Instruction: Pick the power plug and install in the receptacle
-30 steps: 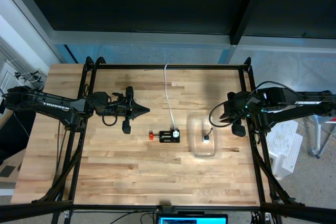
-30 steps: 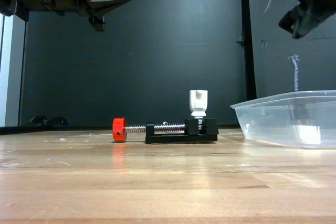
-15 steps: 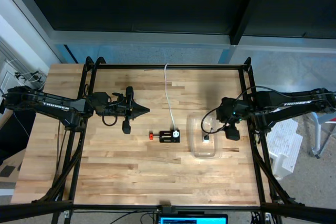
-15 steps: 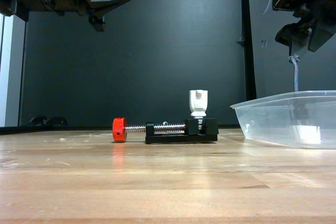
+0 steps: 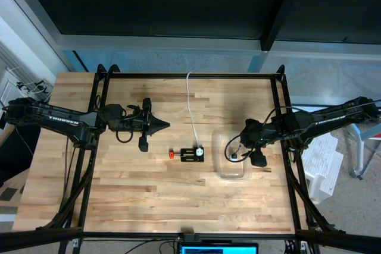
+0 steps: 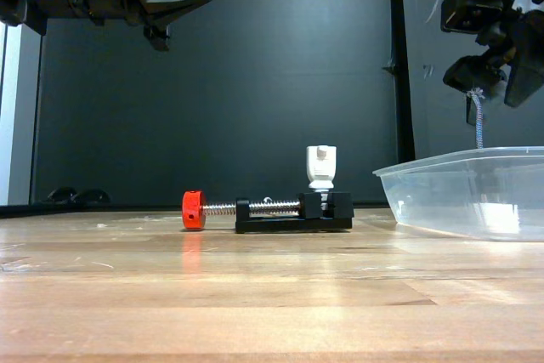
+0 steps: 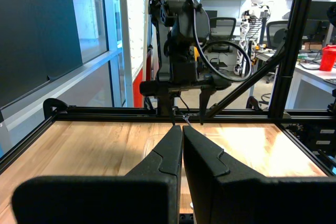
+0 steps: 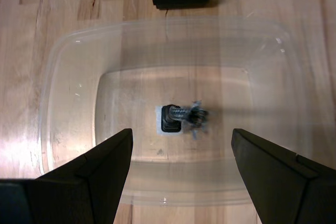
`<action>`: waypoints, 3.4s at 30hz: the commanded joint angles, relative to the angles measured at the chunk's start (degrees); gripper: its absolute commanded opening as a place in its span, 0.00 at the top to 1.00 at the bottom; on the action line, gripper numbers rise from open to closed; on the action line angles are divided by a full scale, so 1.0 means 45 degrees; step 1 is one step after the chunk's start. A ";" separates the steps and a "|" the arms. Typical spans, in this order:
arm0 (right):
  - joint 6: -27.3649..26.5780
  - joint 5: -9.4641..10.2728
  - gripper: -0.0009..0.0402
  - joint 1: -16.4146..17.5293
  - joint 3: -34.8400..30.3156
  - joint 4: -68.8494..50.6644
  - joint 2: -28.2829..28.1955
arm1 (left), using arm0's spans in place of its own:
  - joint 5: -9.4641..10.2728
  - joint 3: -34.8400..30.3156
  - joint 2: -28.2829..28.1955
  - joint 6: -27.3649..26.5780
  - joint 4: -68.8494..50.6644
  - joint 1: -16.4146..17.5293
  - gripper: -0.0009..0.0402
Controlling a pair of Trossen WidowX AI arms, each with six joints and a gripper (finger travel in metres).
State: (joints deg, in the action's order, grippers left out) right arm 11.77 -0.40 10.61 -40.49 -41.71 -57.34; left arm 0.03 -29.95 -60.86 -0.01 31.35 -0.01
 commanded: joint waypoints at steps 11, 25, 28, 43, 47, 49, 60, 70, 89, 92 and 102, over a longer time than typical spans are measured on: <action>-0.0199 -0.0243 0.34 0.0058 0.0359 0.1258 -0.1588 | 0.0000 0.0000 0.0000 0.0000 0.0005 0.0000 0.98; -0.0049 -0.0350 0.34 0.0544 0.0520 0.1889 -0.2210 | 0.0000 0.0000 0.0000 0.0000 0.0005 0.0000 0.98; -0.0039 -0.0345 0.34 0.0578 0.0651 0.2103 -0.2210 | 0.0000 0.0000 0.0000 0.0000 0.0005 0.0000 0.98; -0.0049 -0.0670 0.34 0.0835 0.1035 0.2754 -0.2210 | 0.0000 0.0000 0.0000 0.0005 0.0005 0.0000 0.98; -0.0044 -0.0670 0.34 0.0845 0.1069 0.2909 -0.2297 | 0.0000 0.0000 0.0000 0.0005 0.0005 0.0000 0.98; -0.0049 -0.0661 0.34 0.0855 0.1069 0.2997 -0.2448 | 0.0000 0.0000 0.0000 0.0000 0.0005 0.0005 0.98; -0.0015 -0.0636 0.44 0.0952 0.1069 0.3147 -0.2851 | 0.0000 0.0000 0.0000 0.0000 0.0005 0.0005 0.98; -0.0049 -0.0656 0.64 0.0981 0.1069 0.3152 -0.2759 | 0.0000 0.0000 0.0000 0.0000 0.0005 0.0005 0.98; -0.0053 -0.0675 0.89 0.0986 0.1069 0.3162 -0.2754 | 0.0000 0.0000 0.0000 0.0000 0.0005 0.0005 0.98; -0.0049 -0.0670 0.94 0.0986 0.1069 0.3157 -0.2754 | 0.0000 0.0000 0.0000 0.0005 0.0005 0.0000 0.98; -0.0053 -0.0675 0.98 0.0986 0.1059 0.3147 -0.2754 | 0.0000 0.0000 0.0000 0.0000 0.0005 0.0005 0.98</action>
State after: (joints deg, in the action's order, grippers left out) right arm 11.53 -3.40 15.03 -35.66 -27.51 -69.73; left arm 0.05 -29.95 -60.84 -0.01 31.35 -0.01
